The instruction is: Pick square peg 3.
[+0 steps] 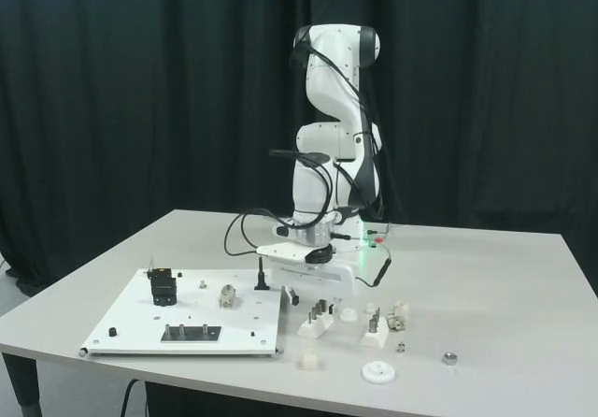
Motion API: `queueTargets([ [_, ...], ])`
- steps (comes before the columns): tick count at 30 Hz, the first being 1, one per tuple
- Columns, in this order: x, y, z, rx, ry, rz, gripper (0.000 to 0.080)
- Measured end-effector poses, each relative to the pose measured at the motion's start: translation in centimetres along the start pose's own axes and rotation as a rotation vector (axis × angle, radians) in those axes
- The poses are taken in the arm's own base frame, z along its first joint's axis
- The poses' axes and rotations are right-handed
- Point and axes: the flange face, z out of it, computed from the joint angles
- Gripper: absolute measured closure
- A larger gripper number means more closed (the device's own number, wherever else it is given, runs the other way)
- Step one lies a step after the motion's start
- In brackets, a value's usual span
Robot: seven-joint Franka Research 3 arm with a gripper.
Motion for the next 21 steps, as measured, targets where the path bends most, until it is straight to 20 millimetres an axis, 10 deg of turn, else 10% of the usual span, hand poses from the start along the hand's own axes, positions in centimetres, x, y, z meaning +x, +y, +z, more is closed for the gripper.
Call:
queueTargets([
  [12, 0.0, 0.2, 1.1, -0.009, -0.001, -0.018, 0.0003],
  [13, 0.0, 0.2, 1.1, -0.011, -0.001, -0.018, 0.0104],
  [18, 0.0, 0.3, 1.5, -0.016, -0.004, -0.021, 0.0104],
  [19, 0.0, 0.3, 1.5, -0.017, -0.004, -0.023, 0.0276],
  [21, -0.1, 0.3, 1.7, -0.019, -0.005, -0.026, 0.0276],
])
